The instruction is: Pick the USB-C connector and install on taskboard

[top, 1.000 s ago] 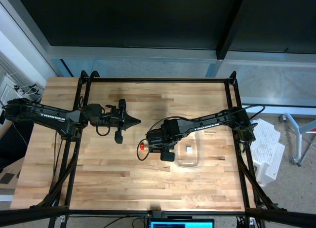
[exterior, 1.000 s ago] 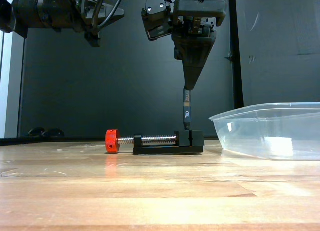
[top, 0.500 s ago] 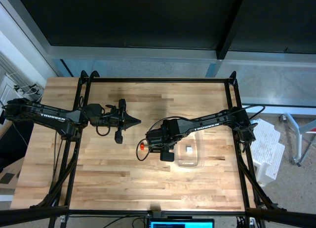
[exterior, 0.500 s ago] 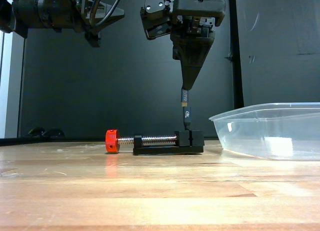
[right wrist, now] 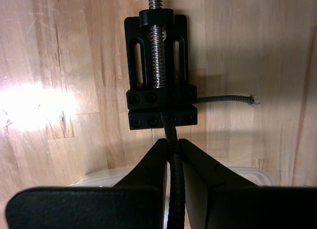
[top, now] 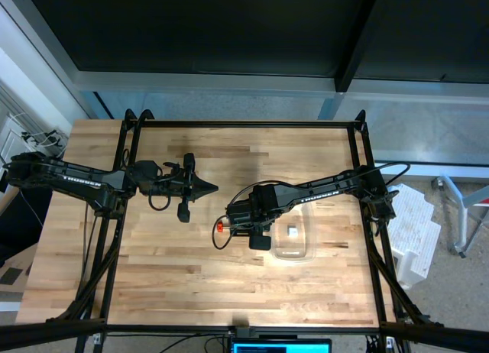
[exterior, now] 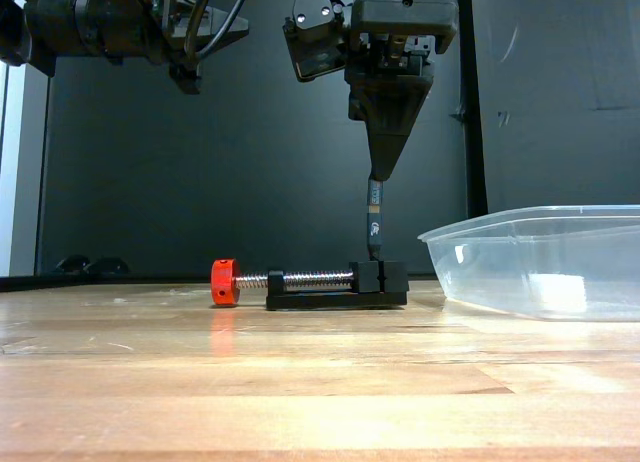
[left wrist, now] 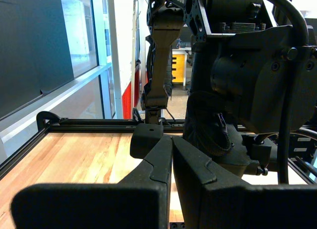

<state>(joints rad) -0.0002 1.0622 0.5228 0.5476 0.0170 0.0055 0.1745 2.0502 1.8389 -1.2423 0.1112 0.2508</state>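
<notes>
Down at tabletop level, the right gripper point(exterior: 376, 174) hangs point-down over the small black rectangular taskboard point(exterior: 335, 287), whose red-orange knob is at the left end. Its fingers are pinched narrow on the top of the thin dark USB-C connector point(exterior: 374, 227). The connector stands upright, its lower end meeting the top of the taskboard's right-hand block. A clear rounded plastic tray point(exterior: 540, 267) sits just to the right on the wooden tabletop point(exterior: 300, 382). From above, a small whitish-grey square piece point(top: 293, 231) lies in that tray, and the left gripper point(top: 211, 188) hovers well apart, to the left and farther back. The left arm's camera shows that gripper's fingers point(left wrist: 156, 164) pressed together on nothing. The right arm's camera shows its fingers point(right wrist: 151, 164) closed around the connector's dark braided lead, just beside the taskboard.
</notes>
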